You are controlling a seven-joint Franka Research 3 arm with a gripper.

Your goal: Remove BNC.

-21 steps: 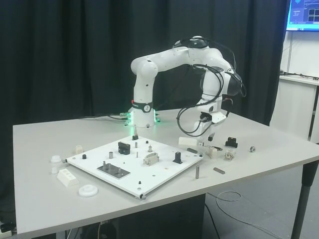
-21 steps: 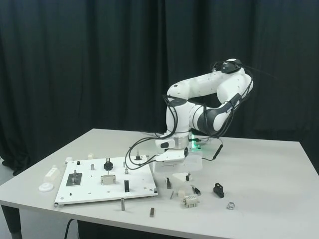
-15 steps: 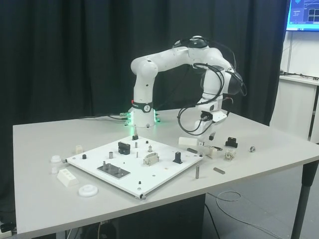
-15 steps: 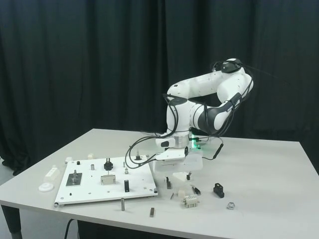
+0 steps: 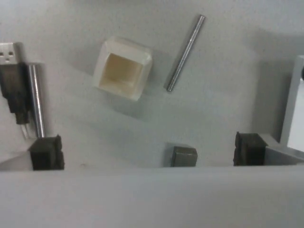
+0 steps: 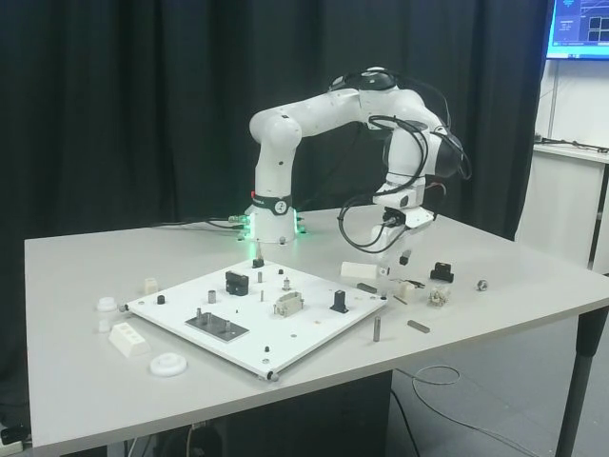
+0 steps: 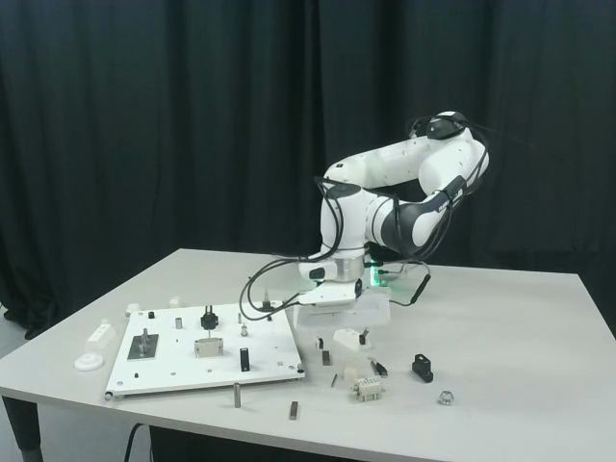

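While your end effector (image 5: 147, 151) hangs above the counter (image 6: 533, 286) with its fingers spread wide and nothing held, you cannot tell the BNC apart among the loose parts below, near the white cube (image 5: 122, 69) and thin rod (image 5: 185, 52).

The gripper (image 6: 404, 249) has lifted higher above the worktop (image 6: 533, 276) than a moment ago, drawing clear of the loose parts beneath it. The small white block (image 7: 346, 339) below it now shows uncovered in the second room view.
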